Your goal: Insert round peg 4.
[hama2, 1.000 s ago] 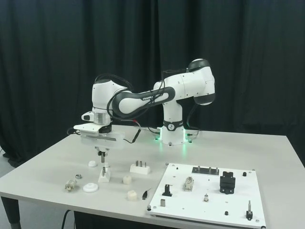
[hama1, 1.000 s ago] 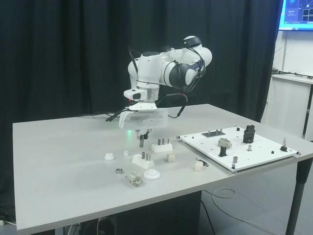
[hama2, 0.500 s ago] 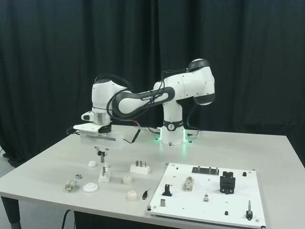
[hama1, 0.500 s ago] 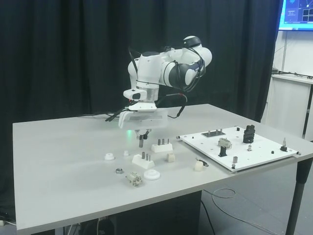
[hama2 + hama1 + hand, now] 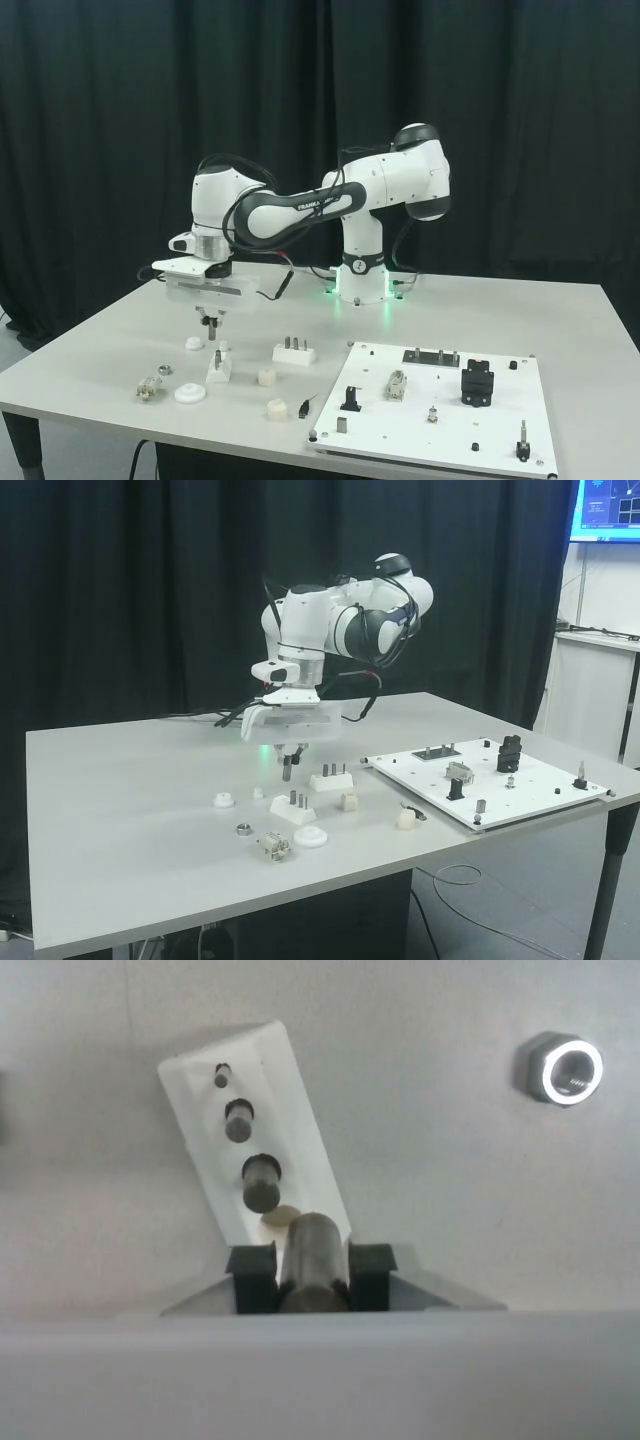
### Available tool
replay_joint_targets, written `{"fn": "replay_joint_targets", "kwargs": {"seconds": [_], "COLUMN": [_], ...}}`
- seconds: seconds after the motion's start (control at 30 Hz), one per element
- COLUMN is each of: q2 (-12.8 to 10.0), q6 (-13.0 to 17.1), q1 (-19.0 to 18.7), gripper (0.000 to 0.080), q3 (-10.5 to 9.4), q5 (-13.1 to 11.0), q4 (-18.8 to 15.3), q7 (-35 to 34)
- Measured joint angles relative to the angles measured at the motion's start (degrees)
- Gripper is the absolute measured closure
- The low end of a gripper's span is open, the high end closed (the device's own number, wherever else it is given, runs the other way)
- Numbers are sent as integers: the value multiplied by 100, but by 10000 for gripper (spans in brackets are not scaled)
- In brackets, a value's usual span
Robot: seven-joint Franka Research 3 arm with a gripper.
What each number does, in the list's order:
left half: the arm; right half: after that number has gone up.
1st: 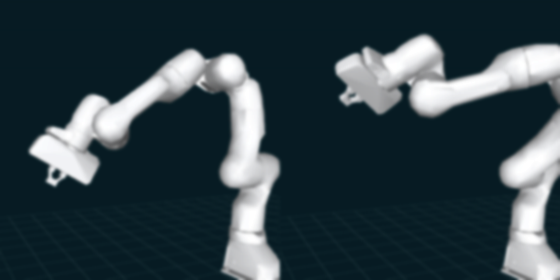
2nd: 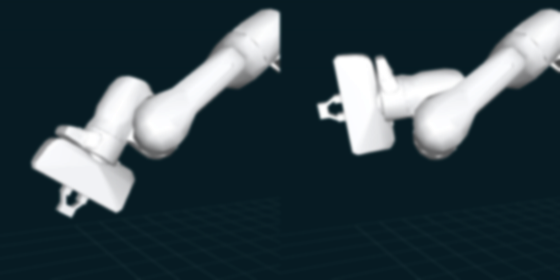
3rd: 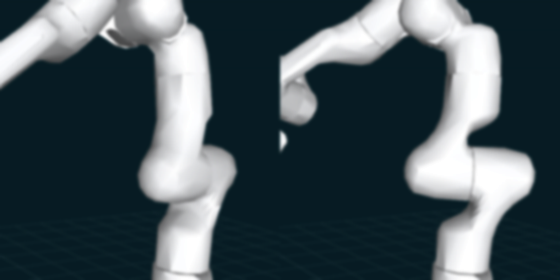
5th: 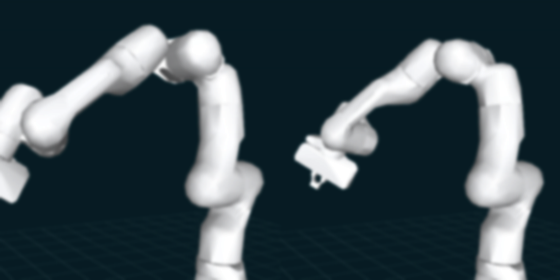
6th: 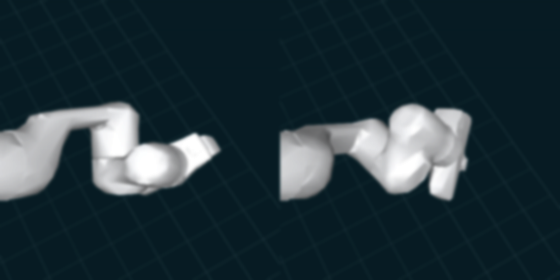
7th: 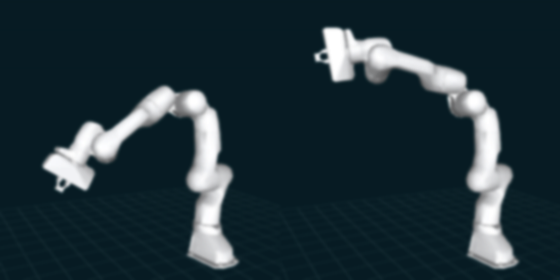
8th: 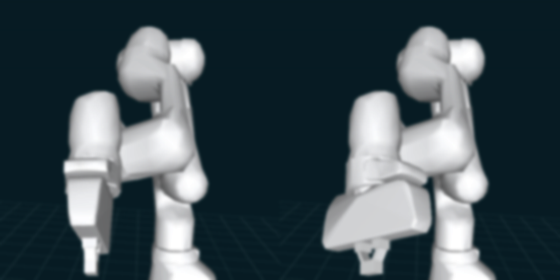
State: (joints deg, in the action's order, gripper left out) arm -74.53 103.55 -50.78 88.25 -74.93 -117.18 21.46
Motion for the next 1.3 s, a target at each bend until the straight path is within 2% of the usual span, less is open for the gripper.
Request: {"fn": "replay_joint_targets", "kwargs": {"seconds": [0.7,1.3], "q2": [5,33], "q6": [15,-610], "q1": [-7,-463], "gripper": [654,654], "q3": [19,330], "q5": [60,138], "q4": [76,98], "q7": [83,-68]}}
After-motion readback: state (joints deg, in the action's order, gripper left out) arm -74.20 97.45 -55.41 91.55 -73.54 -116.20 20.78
